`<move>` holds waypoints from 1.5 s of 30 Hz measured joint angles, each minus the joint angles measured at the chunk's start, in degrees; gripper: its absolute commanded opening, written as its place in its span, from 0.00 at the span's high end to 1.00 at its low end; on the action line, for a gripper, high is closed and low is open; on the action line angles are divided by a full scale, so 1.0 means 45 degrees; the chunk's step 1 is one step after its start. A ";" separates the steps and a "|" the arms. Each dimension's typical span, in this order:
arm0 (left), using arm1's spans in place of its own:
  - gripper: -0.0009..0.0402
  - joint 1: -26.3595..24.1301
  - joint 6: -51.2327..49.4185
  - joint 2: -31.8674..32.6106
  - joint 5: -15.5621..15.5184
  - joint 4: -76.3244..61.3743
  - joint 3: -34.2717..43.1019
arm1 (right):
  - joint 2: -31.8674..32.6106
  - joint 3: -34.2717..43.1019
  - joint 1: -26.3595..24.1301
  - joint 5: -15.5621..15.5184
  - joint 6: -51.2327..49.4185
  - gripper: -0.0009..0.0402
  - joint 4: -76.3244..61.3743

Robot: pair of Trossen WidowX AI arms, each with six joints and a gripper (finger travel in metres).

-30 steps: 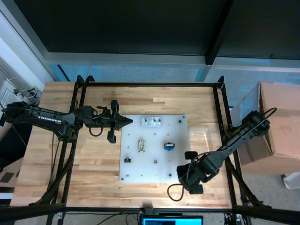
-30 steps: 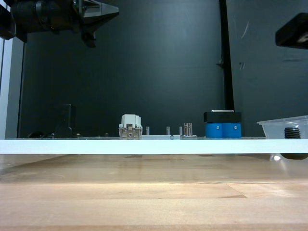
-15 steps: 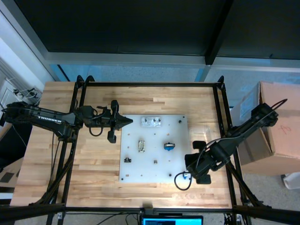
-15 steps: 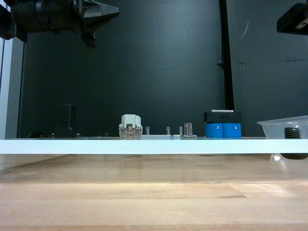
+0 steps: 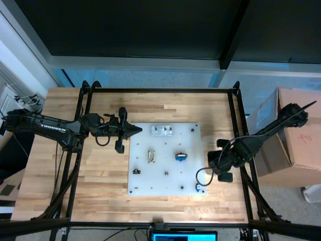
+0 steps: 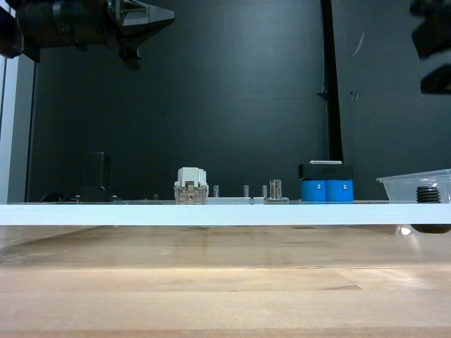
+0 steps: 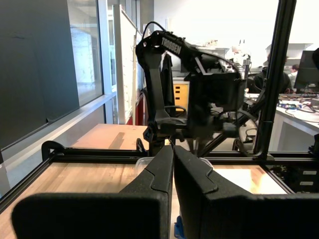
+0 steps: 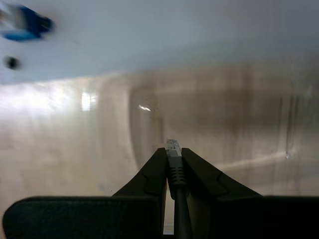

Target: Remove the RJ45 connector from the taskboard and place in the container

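Observation:
My right gripper (image 5: 212, 162) hangs at the taskboard's (image 5: 163, 173) right edge, just nearer than the clear container (image 5: 216, 141). It is shut on the RJ45 connector (image 8: 173, 147), whose clear plug tip pokes out between the fingers (image 8: 155, 172), clear of any seat on the board. Its dark cable (image 5: 199, 175) loops down to a loose end (image 5: 199, 188) on the board's near right corner. The container's rim (image 8: 137, 124) shows beneath the plug. My left gripper (image 5: 134, 130) is shut and empty, raised beside the board's far left corner; its fingers (image 7: 159, 172) press together.
The white board carries a blue block (image 5: 180, 156), a metal connector (image 5: 151, 156) and a silver part (image 5: 163, 130). A black frame rail (image 5: 239, 135) runs past the container. A cardboard box (image 5: 293, 135) stands to the right of the table.
The right gripper has carried the connector from off the board's near right corner, away and to the right, toward the container, with the cable trailing. The left arm has not moved.

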 measured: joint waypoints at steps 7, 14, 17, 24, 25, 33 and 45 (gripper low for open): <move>0.98 0.0000 0.0005 0.0005 0.0000 0.0005 0.0000 | -0.0612 -0.1744 -0.0223 -0.0063 0.0034 0.93 0.0976; 0.98 0.0000 0.0005 0.0010 -0.0005 0.0000 0.0000 | -0.0617 -0.2259 -0.0223 -0.0117 0.0097 0.78 0.1384; 0.98 0.0000 0.0005 0.0010 -0.0005 0.0010 0.0000 | -0.0617 -0.2259 -0.0223 -0.0112 0.0097 0.70 0.1389; 0.98 0.0000 0.0005 0.0010 0.0000 0.0000 -0.0005 | -0.0617 -0.2210 -0.0223 -0.0097 0.0131 0.47 0.1384; 0.98 0.0000 0.0000 0.0010 -0.0005 0.0000 0.0000 | -0.0617 -0.2210 -0.0223 -0.0097 0.0131 0.44 0.1384; 0.98 0.0000 0.0005 0.0010 0.0000 0.0005 0.0000 | -0.0612 -0.1345 -0.0223 -0.0423 0.0121 0.34 0.0748; 0.98 0.0000 0.0000 0.0010 0.0000 0.0005 0.0000 | -0.0607 0.0840 -0.0243 0.0641 0.0000 0.38 -0.1982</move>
